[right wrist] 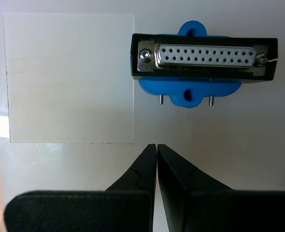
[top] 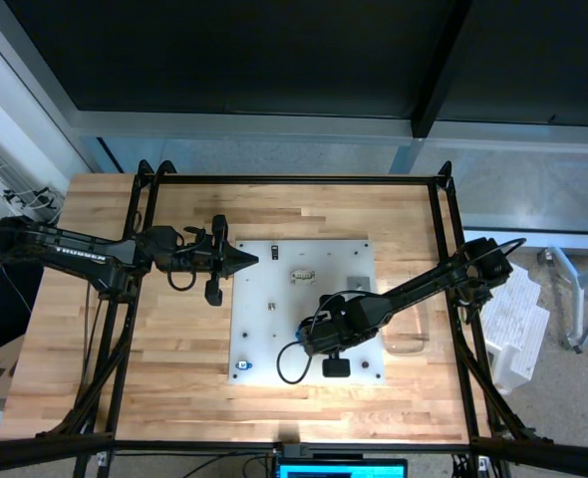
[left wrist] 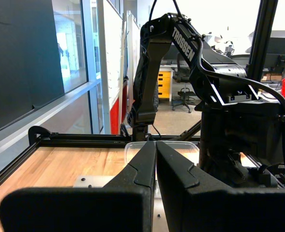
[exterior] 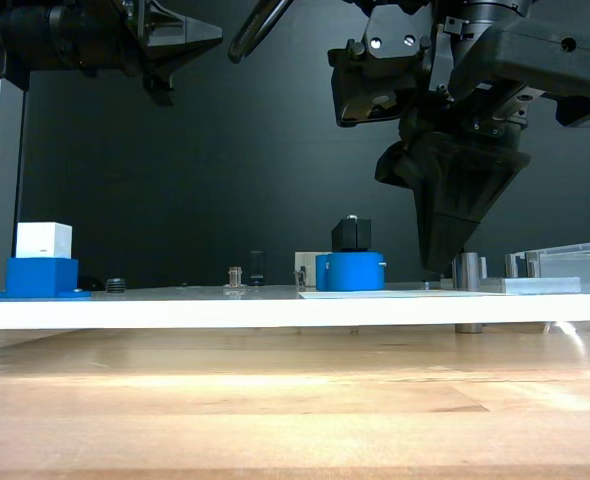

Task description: Remove the 16mm cylinder and place in the container

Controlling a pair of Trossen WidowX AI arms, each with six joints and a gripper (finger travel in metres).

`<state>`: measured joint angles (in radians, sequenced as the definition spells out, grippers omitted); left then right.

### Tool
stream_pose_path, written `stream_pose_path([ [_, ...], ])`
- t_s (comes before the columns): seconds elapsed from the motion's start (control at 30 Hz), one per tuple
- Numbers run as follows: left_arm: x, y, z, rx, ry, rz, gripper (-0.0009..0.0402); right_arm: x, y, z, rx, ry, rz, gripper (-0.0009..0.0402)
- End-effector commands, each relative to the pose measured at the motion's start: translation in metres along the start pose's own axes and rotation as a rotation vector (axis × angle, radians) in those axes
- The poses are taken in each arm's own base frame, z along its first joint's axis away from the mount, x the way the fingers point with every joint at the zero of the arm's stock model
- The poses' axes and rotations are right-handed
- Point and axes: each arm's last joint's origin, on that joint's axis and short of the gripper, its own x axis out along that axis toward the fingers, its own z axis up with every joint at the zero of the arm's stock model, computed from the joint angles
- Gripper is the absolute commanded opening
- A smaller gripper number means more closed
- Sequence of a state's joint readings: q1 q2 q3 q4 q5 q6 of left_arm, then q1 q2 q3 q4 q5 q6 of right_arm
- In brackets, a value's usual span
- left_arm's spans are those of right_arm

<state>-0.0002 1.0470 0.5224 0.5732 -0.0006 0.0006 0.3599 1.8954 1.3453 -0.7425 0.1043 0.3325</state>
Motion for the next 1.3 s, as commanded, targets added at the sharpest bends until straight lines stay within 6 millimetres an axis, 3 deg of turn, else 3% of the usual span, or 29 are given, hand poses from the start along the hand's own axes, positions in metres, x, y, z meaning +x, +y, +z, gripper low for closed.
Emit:
stream_pose_path([
  [0.03, 0.000, 0.000, 0.000, 0.000, 0.000, 0.000, 0.0000, 0.000, 0.000, 0.000, 0.001, -0.001, 0.000, 0.0008],
  [1.0, 0.000, 0.000, 0.000, 0.000, 0.000, 0.000, 0.0000, -0.004, -0.001, 0.000, -0.008, -0.008, -0.007, 0.0012],
  [1.3, 0.000, 0.000, 0.000, 0.000, 0.000, 0.000, 0.0000, -0.019, -0.005, -0.002, -0.015, -0.032, -0.054, 0.0097],
])
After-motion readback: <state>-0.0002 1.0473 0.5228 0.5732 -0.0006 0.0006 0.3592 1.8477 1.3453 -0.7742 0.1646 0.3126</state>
